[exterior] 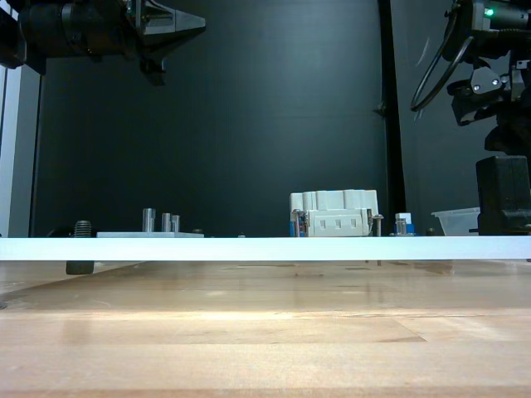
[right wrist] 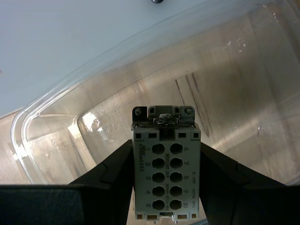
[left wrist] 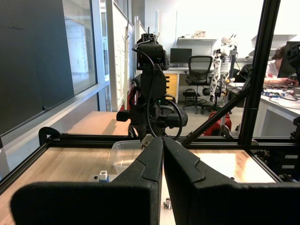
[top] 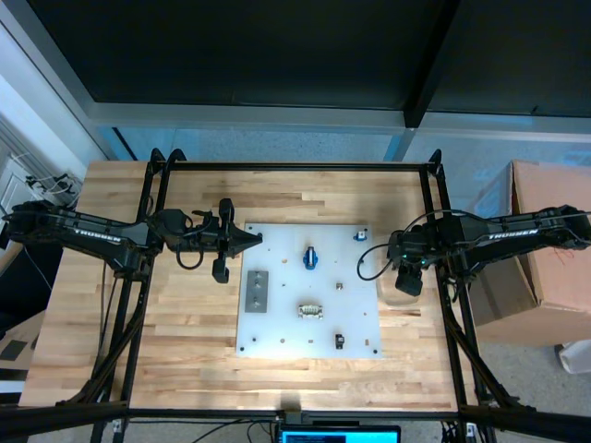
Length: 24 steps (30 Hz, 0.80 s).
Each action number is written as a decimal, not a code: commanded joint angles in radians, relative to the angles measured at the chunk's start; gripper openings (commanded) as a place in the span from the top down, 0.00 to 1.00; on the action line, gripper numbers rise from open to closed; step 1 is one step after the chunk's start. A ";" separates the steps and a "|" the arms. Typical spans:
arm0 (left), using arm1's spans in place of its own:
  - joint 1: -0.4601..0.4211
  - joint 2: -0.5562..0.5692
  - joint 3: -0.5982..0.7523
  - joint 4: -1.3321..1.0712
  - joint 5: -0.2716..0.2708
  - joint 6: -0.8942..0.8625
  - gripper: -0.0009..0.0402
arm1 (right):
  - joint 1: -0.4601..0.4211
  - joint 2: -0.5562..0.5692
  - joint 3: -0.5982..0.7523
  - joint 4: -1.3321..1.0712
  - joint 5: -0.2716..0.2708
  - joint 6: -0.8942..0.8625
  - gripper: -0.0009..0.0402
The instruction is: Remove the HAN10E connector from the taskboard and place in the container
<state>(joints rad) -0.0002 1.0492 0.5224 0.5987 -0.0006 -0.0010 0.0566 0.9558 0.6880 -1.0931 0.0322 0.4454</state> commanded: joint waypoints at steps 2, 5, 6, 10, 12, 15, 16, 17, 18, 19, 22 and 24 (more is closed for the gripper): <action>0.000 0.000 0.000 0.000 0.000 0.000 0.98 | 0.013 0.000 -0.011 -0.002 0.000 0.021 0.96; 0.000 0.000 0.000 0.000 0.000 0.000 0.98 | 0.018 0.000 -0.011 -0.002 0.000 0.023 0.96; 0.000 0.000 0.000 0.000 0.000 0.000 0.98 | 0.018 0.000 -0.011 -0.002 0.001 0.023 0.96; 0.000 0.000 0.000 0.000 0.000 0.000 0.98 | 0.020 0.000 -0.011 -0.002 0.001 0.030 0.96; 0.000 0.000 0.000 0.000 0.000 0.000 0.98 | 0.020 0.002 -0.013 -0.001 0.002 0.037 0.96; 0.000 0.000 0.000 0.000 0.000 0.000 0.98 | 0.019 0.006 -0.024 0.018 0.006 0.078 0.96; 0.000 0.000 0.000 0.000 0.000 0.000 0.98 | 0.019 0.011 -0.031 0.032 0.013 0.092 0.96; 0.000 0.000 0.000 0.000 0.000 0.000 0.98 | 0.018 0.017 -0.039 0.045 0.024 0.103 0.96; 0.000 0.000 0.000 0.000 0.000 0.000 0.98 | 0.015 0.023 -0.047 0.056 0.029 0.114 0.96; 0.000 0.000 0.000 0.000 0.000 0.000 0.98 | 0.011 0.030 -0.055 0.069 0.031 0.121 0.96; 0.000 0.000 0.000 0.000 0.000 0.000 0.98 | 0.005 0.053 -0.083 0.113 0.033 0.154 0.96; 0.000 0.000 0.000 0.000 0.000 0.000 0.98 | 0.004 0.069 -0.102 0.149 0.038 0.179 0.96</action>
<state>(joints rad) -0.0002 1.0492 0.5224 0.5983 -0.0006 -0.0010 0.0608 1.0153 0.5972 -0.9649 0.0650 0.6102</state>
